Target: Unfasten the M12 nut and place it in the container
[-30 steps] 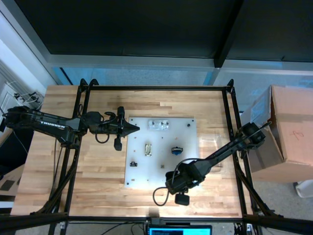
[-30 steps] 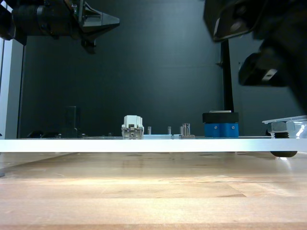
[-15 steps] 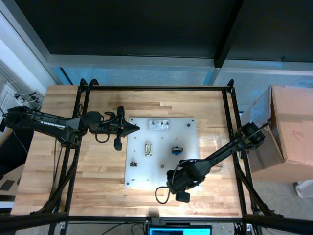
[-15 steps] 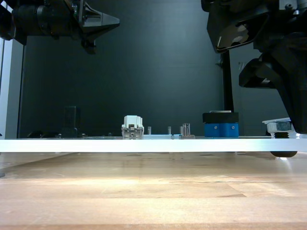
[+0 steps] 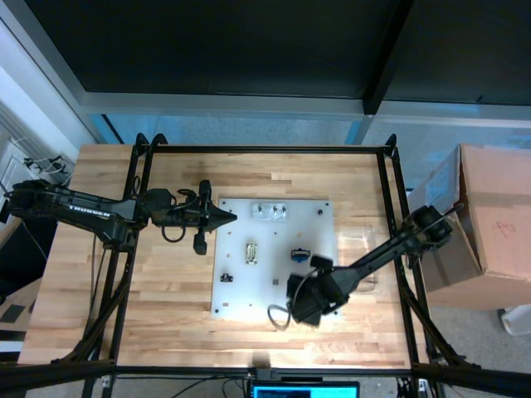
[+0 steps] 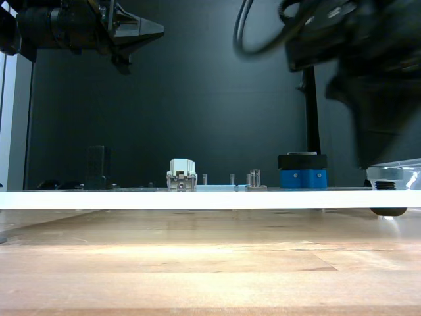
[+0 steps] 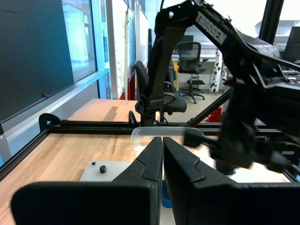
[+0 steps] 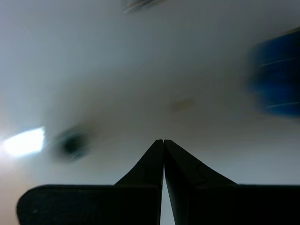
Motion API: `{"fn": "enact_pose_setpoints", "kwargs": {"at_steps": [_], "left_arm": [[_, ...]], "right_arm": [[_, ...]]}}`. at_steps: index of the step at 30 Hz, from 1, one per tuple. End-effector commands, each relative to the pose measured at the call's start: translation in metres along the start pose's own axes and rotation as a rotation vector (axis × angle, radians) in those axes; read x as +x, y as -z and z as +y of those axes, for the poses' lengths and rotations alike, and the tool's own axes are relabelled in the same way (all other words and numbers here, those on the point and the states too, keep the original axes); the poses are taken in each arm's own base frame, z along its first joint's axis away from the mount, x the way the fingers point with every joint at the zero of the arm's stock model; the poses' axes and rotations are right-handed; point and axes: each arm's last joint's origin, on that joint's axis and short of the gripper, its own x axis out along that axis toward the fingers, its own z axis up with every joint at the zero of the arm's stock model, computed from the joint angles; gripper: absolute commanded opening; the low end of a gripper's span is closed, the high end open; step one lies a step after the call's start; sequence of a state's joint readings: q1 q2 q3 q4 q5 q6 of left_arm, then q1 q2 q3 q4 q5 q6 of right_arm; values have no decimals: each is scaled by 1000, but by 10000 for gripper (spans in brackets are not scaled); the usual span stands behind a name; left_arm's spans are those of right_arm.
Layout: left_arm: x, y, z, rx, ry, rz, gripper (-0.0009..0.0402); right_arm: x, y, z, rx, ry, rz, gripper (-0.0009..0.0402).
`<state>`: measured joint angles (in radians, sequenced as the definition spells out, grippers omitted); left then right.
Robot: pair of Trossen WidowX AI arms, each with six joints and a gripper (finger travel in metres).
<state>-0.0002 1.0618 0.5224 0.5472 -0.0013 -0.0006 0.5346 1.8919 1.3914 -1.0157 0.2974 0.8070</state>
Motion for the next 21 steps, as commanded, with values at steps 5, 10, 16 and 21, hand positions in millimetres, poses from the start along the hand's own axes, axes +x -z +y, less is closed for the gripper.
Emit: {"fn": "enact_pose_setpoints", "kwargs": {"at_steps": [5,10,16,21], "left_arm": [[0,-1,0,0,0,-5,0],[0,0,0,0,0,1,0],[0,0,0,0,0,2,0],[0,0,0,0,0,-3,0]], "right_arm": [[-8,2,-1,13,-38,21,0],[-10,2,3,33,-137,67,0],[-21,-5,10,254,-247,114,7],[-24,-8,10,396,-249,127,75]]}}
